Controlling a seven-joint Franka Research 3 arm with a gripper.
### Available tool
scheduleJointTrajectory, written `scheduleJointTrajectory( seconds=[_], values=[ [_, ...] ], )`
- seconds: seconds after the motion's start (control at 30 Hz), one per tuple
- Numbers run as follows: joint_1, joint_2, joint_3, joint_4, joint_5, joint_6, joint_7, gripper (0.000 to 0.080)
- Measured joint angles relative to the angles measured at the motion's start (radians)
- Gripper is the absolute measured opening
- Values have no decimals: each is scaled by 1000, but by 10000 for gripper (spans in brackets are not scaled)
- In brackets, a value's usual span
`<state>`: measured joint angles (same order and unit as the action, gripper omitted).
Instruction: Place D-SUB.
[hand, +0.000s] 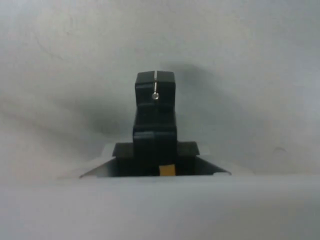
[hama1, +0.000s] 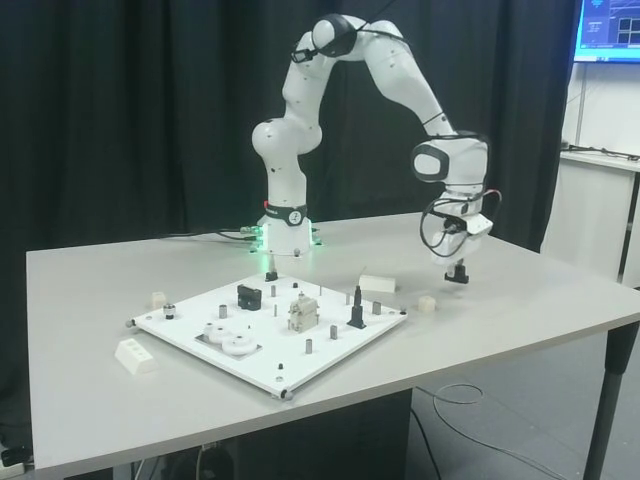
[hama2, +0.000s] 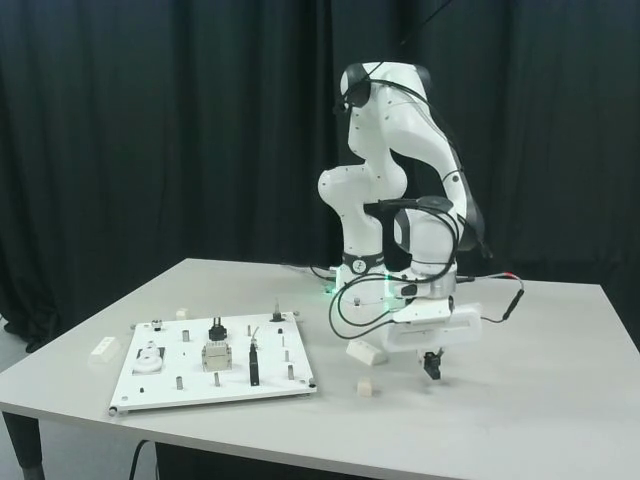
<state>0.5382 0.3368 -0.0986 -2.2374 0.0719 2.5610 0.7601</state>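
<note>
My gripper (hama1: 457, 268) hangs over the bare grey table to the right of the white assembly board (hama1: 330, 350), a little above the surface. It is shut on a small black D-SUB connector (hand: 155, 95), which sticks out past the fingertips with a thin metal pin on its face. The second room view has the gripper (hama2: 432, 364) low over the table, right of the board (hama2: 150, 392), with the black part at its tip. On the board stand several black and grey fittings and pegs.
A white block (hama1: 378, 284) and a small white cube (hama1: 427, 303) lie on the table between board and gripper. Another white block (hama1: 135, 356) lies at the board's near left corner. The arm's base (hama1: 285, 232) stands behind the board.
</note>
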Motion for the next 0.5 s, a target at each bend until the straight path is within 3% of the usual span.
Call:
scheduleJointTrajectory(
  seconds=[0.37, 0.4, 0.5],
  values=[
    [0, 50, 16, 46, 0, -13, 33, 166],
    [0, 51, 16, 50, 0, -17, 33, 482],
    [0, 52, 18, 63, 0, -33, 33, 482]
  ],
)
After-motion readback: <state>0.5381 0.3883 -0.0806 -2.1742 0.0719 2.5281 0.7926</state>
